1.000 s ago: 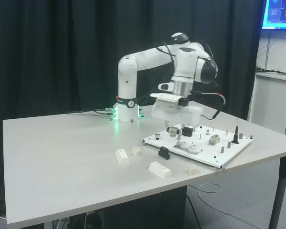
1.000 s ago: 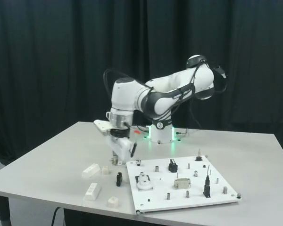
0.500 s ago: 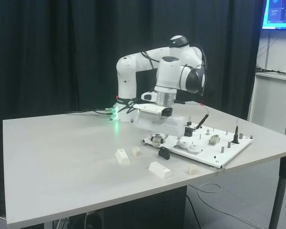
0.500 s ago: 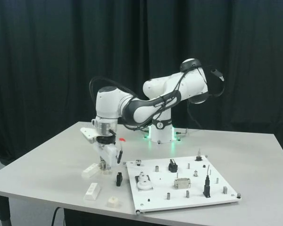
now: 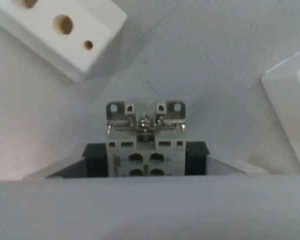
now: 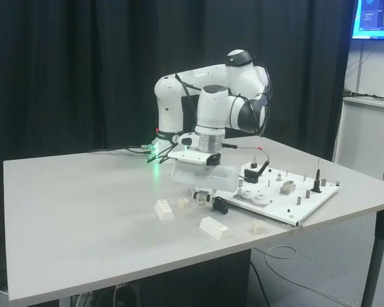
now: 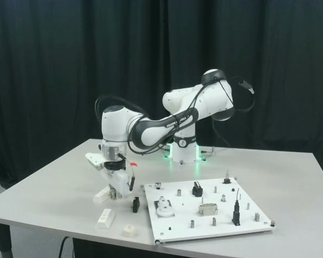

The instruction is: Place waterproof.

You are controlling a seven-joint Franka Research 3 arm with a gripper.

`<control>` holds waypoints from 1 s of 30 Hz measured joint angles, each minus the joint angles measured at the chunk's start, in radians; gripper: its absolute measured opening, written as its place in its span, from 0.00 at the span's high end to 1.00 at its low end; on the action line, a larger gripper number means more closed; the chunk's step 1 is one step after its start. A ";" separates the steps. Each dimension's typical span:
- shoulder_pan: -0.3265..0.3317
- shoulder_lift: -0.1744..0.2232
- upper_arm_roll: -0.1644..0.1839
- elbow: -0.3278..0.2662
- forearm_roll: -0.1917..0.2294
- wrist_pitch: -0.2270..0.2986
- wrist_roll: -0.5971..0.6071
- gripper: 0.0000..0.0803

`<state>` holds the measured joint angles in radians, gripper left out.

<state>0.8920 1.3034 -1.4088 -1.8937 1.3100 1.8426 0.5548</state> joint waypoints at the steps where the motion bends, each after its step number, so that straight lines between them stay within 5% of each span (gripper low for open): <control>1: -0.003 0.000 0.004 0.000 0.000 0.004 -0.005 0.61; 29: -0.033 0.008 0.063 0.001 0.037 0.063 -0.045 0.61; 30: -0.033 0.008 0.063 0.001 0.038 0.064 -0.045 0.36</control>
<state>0.8592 1.3115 -1.3461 -1.8930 1.3483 1.9064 0.5101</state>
